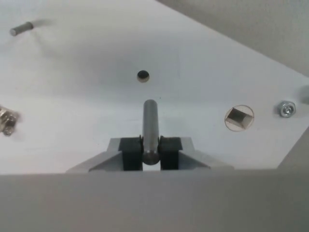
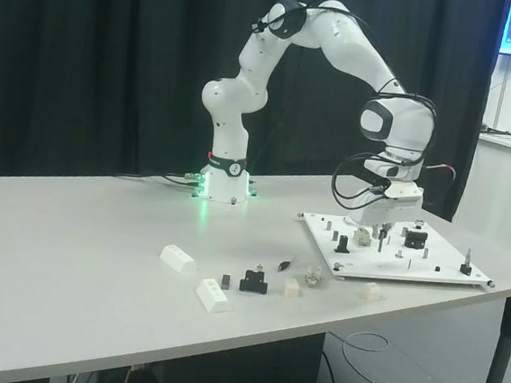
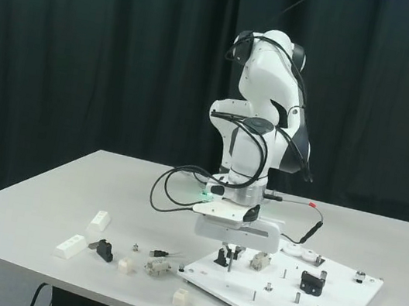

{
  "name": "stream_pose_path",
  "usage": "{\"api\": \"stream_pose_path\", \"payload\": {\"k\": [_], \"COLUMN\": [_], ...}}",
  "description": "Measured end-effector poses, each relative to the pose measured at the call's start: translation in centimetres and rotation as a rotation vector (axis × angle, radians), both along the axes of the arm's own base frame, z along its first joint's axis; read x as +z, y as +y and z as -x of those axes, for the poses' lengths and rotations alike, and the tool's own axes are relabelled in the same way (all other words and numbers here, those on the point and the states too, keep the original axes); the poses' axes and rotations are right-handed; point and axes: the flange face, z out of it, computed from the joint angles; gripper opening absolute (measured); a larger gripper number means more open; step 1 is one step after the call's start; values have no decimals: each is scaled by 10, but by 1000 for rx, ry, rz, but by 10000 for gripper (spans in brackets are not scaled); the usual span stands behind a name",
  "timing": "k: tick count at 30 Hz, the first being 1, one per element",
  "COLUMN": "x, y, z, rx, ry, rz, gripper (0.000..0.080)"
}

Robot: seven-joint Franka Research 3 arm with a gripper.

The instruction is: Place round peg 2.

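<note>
wrist view: gripper (image 1: 150, 153) clamps round peg (image 1: 150, 126) above white board (image 1: 87, 96), near round hole (image 1: 143, 75).

Arm: white, bolted to the table, rising from its base, arching over and bending down.
Wrist: pointing straight down.
Hand (image 1: 150, 153): low, fingers (image 1: 129, 152) closed on a peg.

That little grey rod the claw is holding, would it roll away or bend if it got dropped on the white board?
The round peg looks like smooth solid metal, so it is probably stiff and would not bend. Being round, it would likely roll on the flat white board. The gripper clamps it between black pads; its smooth surface may be slippery.
</note>
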Motion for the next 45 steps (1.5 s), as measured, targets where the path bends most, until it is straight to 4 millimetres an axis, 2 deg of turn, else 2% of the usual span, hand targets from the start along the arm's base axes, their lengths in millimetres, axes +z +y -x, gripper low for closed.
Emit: {"api": "stream_pose_path", "payload": {"k": [13, 21, 29, 35, 45], "x": [0, 5, 12, 12, 1], "y": [-1, -17, -52, -88, -151], "z": [0, -2, -2, -2, 3], "rx": [7, 25, 47, 71, 93], "ry": [-2, 2, 39, 64, 97], "rz": [10, 63, 136, 157, 134], "gripper": [75, 75, 75, 75, 75]}}
